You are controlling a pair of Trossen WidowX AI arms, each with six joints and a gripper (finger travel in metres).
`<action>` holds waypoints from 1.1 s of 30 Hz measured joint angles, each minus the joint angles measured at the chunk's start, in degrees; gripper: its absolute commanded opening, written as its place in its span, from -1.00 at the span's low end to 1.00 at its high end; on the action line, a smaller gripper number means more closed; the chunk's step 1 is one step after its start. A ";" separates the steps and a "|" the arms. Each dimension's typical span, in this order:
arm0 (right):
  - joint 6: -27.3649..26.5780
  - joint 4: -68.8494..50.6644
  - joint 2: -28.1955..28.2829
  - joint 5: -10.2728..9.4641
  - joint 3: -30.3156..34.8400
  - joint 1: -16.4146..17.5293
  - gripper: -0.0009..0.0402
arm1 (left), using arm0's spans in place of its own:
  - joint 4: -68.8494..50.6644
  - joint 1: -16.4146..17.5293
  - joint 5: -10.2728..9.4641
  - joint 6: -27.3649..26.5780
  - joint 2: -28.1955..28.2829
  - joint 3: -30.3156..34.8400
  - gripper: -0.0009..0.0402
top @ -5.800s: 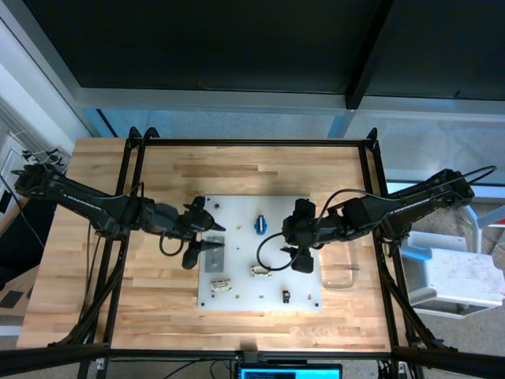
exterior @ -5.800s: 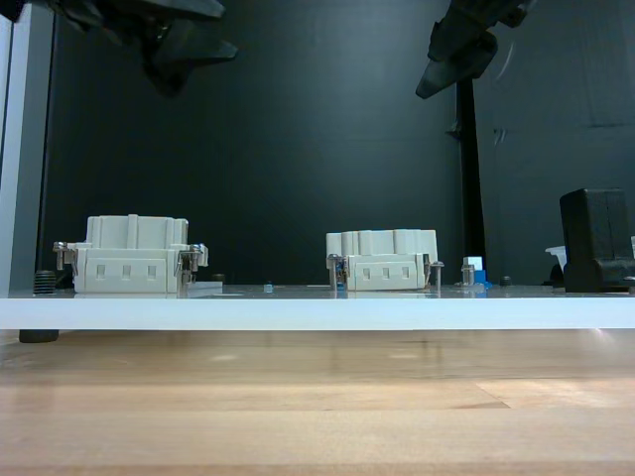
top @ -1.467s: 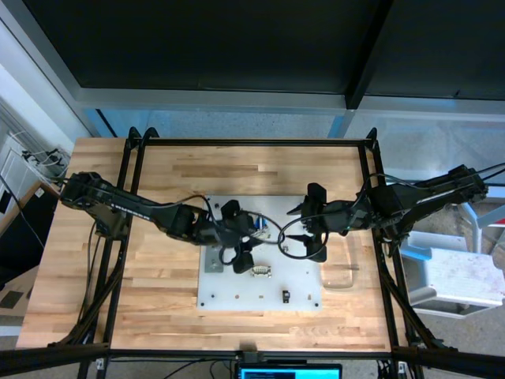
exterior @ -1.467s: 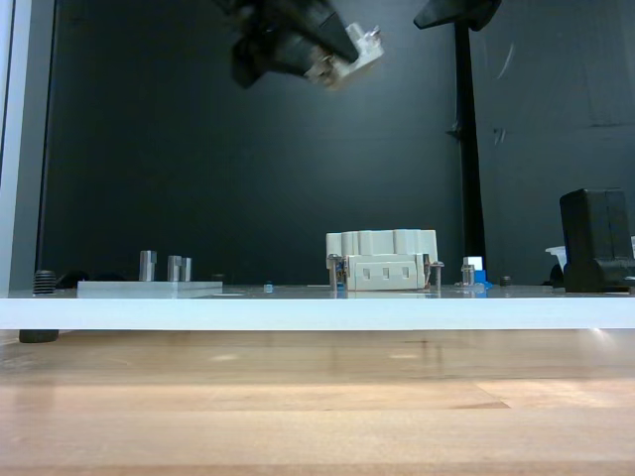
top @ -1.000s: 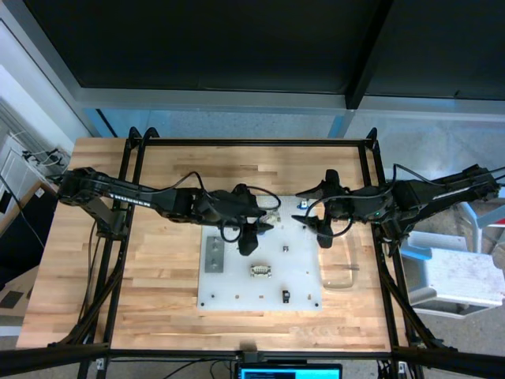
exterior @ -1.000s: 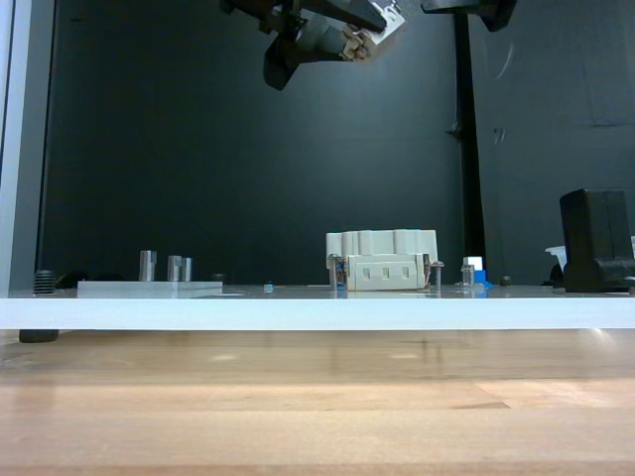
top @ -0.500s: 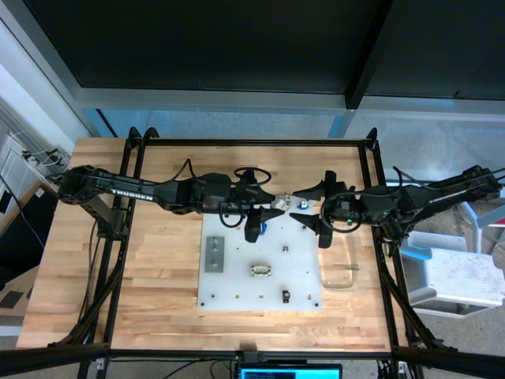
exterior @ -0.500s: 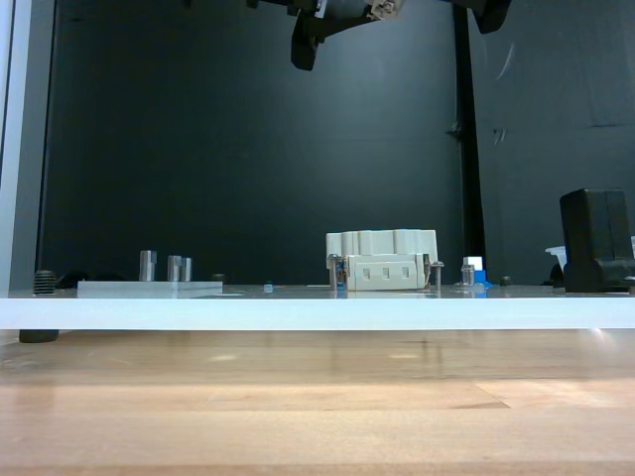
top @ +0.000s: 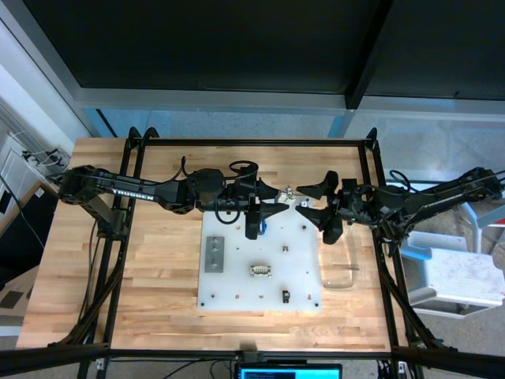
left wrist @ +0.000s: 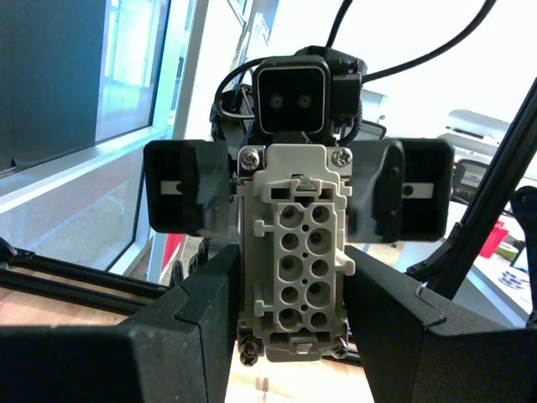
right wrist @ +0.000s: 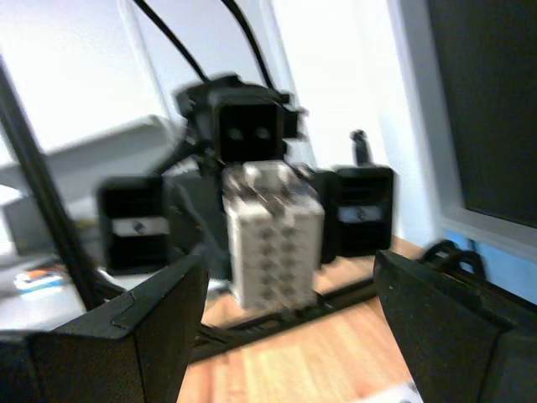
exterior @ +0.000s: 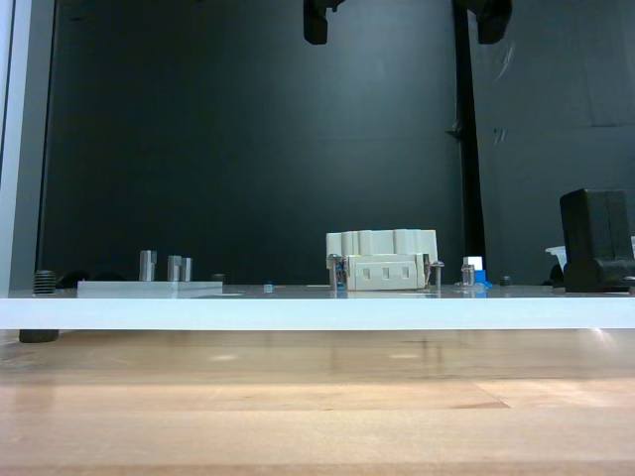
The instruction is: Pick the HAN10E connector and install in the HAN10E hub
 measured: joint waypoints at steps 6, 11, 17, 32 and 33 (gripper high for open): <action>2.38 2.23 2.38 -6.86 0.52 -4.31 0.38 | 0.48 0.00 0.94 0.00 0.00 -0.02 -0.79; 3.37 6.16 4.55 -10.45 0.70 -6.05 0.38 | 1.77 0.02 1.16 -0.02 0.02 -0.04 -0.79; 3.85 7.52 6.40 -12.11 0.70 -6.38 0.38 | 1.79 0.04 1.25 -0.04 0.04 -0.11 -0.79; 3.02 10.23 6.93 -13.55 0.74 -6.60 0.13 | 1.70 0.04 2.29 -0.20 0.04 -0.28 -0.79; 2.86 10.23 6.93 -13.64 0.74 -6.62 0.08 | 1.68 0.04 2.29 -0.22 0.02 -0.28 -0.79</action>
